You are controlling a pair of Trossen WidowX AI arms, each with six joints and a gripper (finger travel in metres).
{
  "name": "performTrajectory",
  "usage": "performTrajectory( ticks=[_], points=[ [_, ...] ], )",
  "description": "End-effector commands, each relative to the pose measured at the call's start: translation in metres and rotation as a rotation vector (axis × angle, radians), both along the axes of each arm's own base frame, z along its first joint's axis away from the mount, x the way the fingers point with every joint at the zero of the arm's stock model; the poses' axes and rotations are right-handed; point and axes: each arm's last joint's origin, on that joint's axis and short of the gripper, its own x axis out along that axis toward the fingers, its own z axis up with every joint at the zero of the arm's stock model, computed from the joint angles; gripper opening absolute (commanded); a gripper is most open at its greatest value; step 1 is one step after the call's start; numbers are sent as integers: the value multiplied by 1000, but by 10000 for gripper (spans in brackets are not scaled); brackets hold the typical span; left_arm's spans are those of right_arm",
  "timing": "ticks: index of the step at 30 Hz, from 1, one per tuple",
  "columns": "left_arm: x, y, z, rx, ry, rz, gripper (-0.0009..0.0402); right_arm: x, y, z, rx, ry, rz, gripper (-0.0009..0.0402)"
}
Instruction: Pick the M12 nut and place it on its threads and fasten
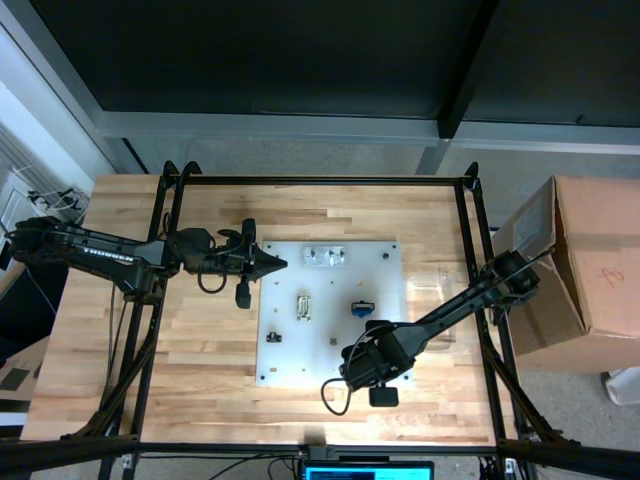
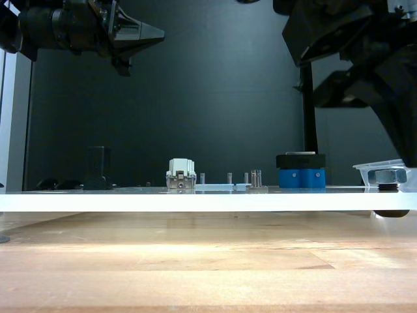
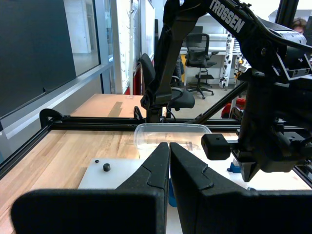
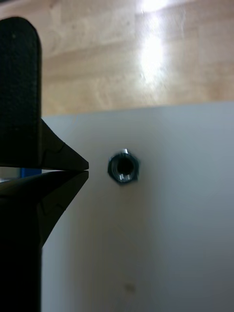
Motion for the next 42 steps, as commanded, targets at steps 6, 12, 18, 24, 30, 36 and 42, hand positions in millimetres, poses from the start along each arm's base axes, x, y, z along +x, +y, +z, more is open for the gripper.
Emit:
performTrajectory(
  ticks=[6, 12, 18, 24, 30, 36, 42],
  points=[
    [0, 0, 0, 0, -1, 0, 0, 4, -1, 1, -76, -72, -26, 0],
    [0, 0, 0, 0, -1, 0, 0, 4, -1, -3, -68, -81, -26, 0],
    [0, 0, 0, 0, -1, 0, 0, 0, 5, -4, 142, 35, 62, 0],
    [0, 0, 0, 0, 0, 0, 0, -3, 4, -2, 138, 59, 67, 0],
    [0, 0, 0, 0, -1, 0, 0, 0, -2, -2, -64, -35, 0, 0],
    [0, 0, 0, 0, -1, 0, 0, 2, -2, -4, -79, -71, -7, 0],
    [0, 0, 0, 0, -1, 0, 0, 3, -1, -6, -71, -84, -8, 0]
  ],
)
